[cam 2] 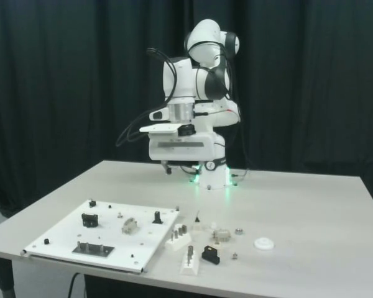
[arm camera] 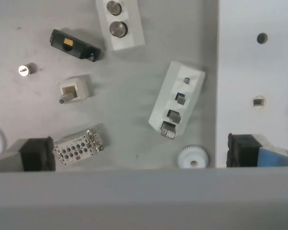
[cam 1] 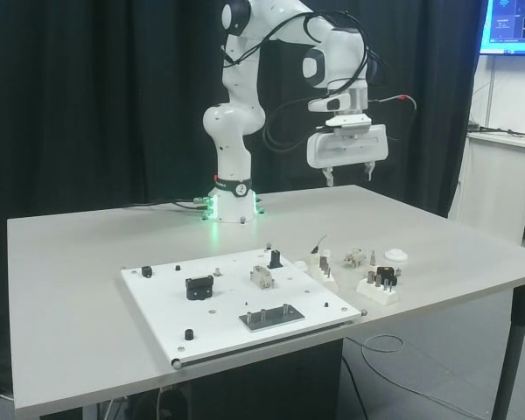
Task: Pick Ethernet.
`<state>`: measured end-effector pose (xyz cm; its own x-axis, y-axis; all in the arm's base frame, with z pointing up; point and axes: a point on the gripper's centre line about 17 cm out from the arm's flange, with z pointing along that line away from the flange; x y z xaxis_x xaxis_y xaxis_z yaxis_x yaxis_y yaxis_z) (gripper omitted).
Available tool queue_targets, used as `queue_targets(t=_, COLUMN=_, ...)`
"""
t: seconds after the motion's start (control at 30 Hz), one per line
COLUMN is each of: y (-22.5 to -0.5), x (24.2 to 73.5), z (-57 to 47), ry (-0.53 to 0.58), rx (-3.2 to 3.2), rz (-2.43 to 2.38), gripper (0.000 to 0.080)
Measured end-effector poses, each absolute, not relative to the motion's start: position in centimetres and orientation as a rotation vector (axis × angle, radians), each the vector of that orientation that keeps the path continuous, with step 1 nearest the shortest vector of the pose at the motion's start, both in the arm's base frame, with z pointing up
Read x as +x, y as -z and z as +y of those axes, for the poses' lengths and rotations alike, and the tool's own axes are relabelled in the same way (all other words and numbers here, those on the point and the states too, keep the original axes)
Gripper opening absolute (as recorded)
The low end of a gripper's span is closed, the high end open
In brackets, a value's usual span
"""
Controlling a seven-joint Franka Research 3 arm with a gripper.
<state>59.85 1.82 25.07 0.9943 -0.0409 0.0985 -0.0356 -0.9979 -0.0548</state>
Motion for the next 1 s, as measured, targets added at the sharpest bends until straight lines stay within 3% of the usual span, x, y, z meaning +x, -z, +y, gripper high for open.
queue_targets(t=1.0, y=-25.7, x=60.3, z=4.4, ry=0.173, rx=-3.079, rz=-0.017, gripper=0.08)
